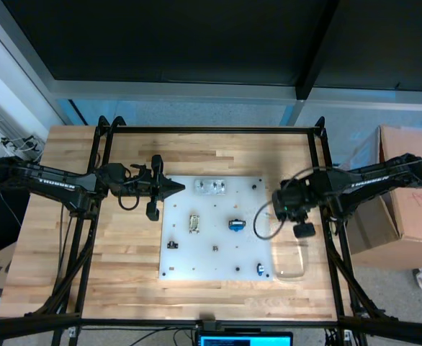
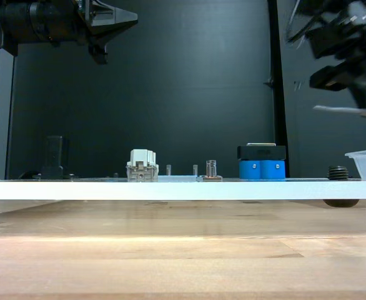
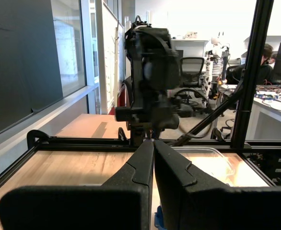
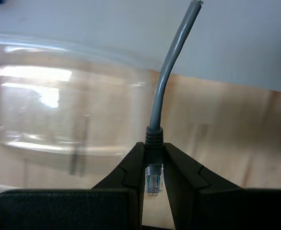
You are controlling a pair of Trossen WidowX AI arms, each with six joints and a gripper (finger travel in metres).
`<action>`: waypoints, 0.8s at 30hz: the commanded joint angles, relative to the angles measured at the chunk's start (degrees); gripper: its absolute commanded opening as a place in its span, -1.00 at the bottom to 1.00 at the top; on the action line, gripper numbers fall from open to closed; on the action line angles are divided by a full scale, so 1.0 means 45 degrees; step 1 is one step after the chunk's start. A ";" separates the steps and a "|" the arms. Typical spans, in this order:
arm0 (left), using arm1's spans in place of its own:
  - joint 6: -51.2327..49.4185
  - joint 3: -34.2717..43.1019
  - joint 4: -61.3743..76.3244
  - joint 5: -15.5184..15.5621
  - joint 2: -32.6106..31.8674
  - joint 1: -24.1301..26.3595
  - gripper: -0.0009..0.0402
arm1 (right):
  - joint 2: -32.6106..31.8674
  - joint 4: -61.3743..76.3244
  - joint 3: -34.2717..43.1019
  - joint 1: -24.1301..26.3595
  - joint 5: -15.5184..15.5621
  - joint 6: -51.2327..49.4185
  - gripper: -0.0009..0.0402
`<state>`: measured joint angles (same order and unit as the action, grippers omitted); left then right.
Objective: Remove the RJ45 connector from the taskboard and place in the container
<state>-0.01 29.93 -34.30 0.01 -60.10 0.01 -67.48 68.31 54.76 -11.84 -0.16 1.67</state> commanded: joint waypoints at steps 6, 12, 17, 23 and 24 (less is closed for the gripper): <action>0.0000 0.0005 -0.0005 -0.0005 -0.0005 -0.0005 -0.96 | -0.0039 -0.0432 0.0005 -0.3123 -0.0024 0.1681 -0.96; 0.0000 0.0005 -0.0005 -0.0005 -0.0005 0.0000 -0.96 | -0.0267 -0.0831 0.0000 -0.4216 -0.0073 0.2453 -0.96; 0.0000 0.0005 -0.0005 -0.0005 -0.0005 0.0000 -0.96 | -0.0617 -0.1015 0.0000 -0.4707 -0.0049 0.2783 -0.91; 0.0000 0.0005 -0.0005 -0.0005 -0.0005 -0.0005 -0.96 | -0.0695 -0.1025 0.0000 -0.4833 0.0097 0.3487 -0.51; 0.0000 0.0005 -0.0005 -0.0005 -0.0005 -0.0005 -0.96 | -0.0695 -0.1030 0.0000 -0.4847 0.0097 0.3526 -0.42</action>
<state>-0.03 29.93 -34.33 0.01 -60.10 0.01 -70.61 63.68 54.76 -33.58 0.23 17.23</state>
